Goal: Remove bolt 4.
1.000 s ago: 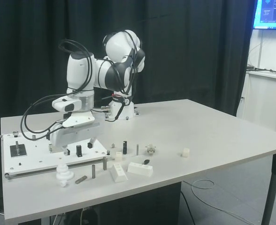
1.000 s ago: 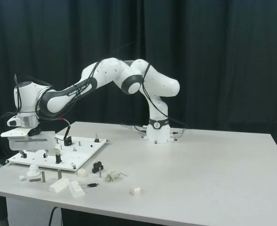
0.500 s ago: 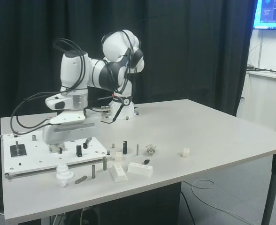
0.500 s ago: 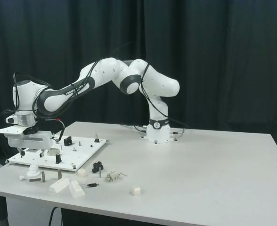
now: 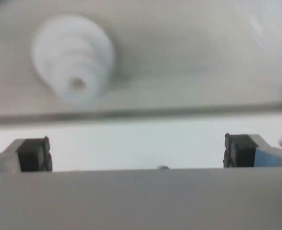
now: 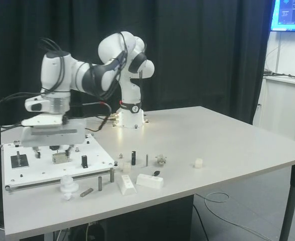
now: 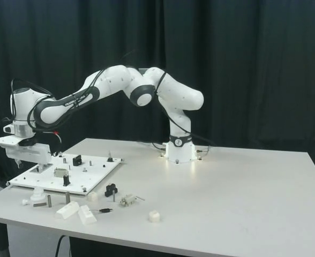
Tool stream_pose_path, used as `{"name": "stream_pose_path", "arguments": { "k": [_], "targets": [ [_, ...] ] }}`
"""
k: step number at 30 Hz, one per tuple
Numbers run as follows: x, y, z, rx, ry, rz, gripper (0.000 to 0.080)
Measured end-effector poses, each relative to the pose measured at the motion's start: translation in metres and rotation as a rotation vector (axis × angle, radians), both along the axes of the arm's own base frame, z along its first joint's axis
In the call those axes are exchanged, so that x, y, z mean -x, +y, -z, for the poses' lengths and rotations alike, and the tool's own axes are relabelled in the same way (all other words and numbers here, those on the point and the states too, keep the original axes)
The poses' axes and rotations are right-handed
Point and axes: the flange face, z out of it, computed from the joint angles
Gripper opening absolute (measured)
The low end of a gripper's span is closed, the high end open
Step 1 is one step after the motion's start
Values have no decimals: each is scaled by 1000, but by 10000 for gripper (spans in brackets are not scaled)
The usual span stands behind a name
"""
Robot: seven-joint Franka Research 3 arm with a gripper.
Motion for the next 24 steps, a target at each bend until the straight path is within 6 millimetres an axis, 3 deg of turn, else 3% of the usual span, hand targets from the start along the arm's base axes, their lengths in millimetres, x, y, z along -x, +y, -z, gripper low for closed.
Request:
{"name": "stream_pose_path", "arguments": {
  "k": [11, 24],
  "targets": [
    [56, -53, 0, -1, 4, 98, 800],
    [125, -103, -1, -43, -2, 227, 800]
  ]
}}
